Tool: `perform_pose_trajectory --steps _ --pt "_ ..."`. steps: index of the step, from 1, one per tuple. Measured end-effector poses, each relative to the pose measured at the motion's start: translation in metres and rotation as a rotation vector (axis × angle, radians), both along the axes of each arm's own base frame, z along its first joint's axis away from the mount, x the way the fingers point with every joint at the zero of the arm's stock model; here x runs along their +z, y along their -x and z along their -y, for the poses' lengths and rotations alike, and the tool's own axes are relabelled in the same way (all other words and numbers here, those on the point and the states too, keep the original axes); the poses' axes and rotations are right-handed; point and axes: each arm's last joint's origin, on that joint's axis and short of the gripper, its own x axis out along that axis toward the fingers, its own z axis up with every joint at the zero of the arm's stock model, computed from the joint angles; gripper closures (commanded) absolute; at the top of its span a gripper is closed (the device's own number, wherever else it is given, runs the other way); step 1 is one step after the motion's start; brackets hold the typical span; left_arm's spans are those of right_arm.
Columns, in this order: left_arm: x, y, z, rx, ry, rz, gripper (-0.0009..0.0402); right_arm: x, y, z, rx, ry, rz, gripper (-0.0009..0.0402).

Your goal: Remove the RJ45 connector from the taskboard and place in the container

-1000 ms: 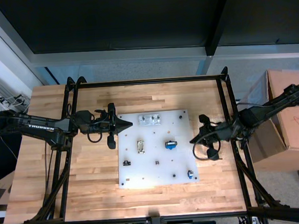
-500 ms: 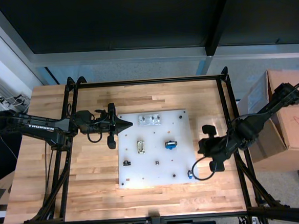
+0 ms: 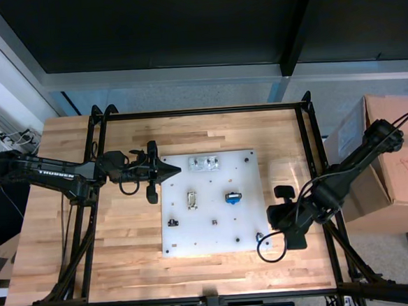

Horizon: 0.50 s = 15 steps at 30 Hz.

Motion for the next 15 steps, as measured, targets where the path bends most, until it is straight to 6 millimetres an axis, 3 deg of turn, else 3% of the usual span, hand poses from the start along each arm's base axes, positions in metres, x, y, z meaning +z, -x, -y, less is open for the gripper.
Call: perform_pose_trajectory --steps 15 --pt "0.000 0.000 0.000 0.000 0.000 0.000 0.0393 -0.018 -0.015 -0.015 -0.004 0.003 0.003 0.0210"
